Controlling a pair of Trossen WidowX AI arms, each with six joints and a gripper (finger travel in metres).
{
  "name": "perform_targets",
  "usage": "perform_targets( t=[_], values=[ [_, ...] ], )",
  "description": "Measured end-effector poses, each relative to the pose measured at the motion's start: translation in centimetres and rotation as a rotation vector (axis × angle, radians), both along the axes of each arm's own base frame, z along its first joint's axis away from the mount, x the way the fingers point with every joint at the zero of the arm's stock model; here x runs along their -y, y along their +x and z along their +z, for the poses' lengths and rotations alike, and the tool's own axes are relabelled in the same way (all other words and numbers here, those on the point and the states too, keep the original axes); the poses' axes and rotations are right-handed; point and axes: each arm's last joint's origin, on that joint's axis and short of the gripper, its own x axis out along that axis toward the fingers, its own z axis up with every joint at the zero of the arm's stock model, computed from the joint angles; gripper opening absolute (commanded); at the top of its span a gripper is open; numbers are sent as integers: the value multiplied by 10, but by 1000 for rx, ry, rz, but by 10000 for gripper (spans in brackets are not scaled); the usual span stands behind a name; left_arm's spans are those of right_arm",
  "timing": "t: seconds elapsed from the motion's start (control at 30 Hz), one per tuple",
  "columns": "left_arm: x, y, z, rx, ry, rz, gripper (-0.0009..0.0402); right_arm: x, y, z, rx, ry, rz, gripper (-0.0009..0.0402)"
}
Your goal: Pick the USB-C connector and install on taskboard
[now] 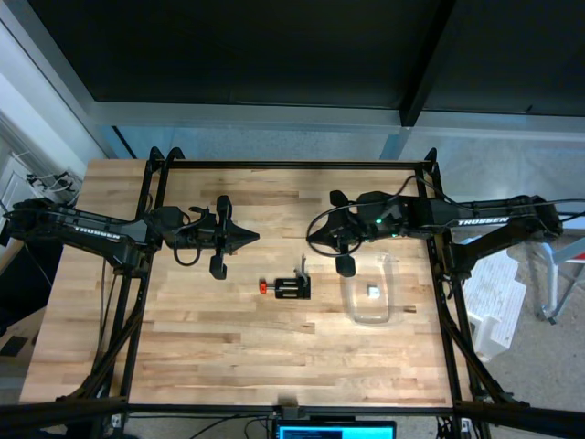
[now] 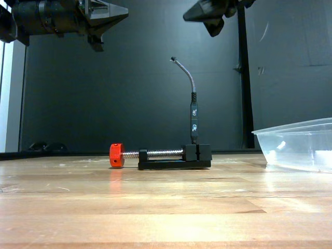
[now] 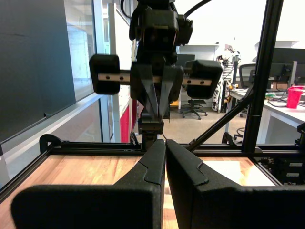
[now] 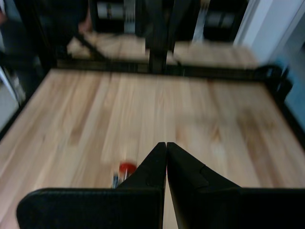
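High view shows a pale, planked wooden worktop (image 1: 228, 357) framed by black rails. Above it the left gripper (image 1: 253, 238) hangs left of centre and the right gripper (image 1: 313, 240) right of centre, their tips facing each other and well apart. Each has its jaws pressed together on nothing; in the wrist views they are matte black wedges meeting at a thin seam. A clear plastic tray (image 1: 369, 321), thin-walled with rounded corners, sits below the right arm. On the worktop, nearer the camera than the two grippers, lies the taskboard (image 2: 174, 164), a small black block with a bright threaded screw (image 2: 161, 153) ending in an orange-red knob (image 2: 116, 155). The USB-C connector (image 2: 193, 116) stands upright in the end of the block away from the knob. It is a slim dark plug body with tiny pale markings, topped by a short silvery braided stub that curves left. A small white square piece (image 1: 373, 292) lies in the tray.
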Motion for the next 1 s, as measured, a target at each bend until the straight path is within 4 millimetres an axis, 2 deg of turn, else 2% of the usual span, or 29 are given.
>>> perform_targets(
  t=[0.4,0.67,1.0],
  values=[
    [0,0,0,0,0,0,0,1,-36,-16,368,68,-13,0],
    [0,0,0,0,0,0,0,2,-41,-33,440,91,-13,0],
    [0,0,0,0,0,0,0,2,-43,-47,404,105,-22,0]
  ],
)
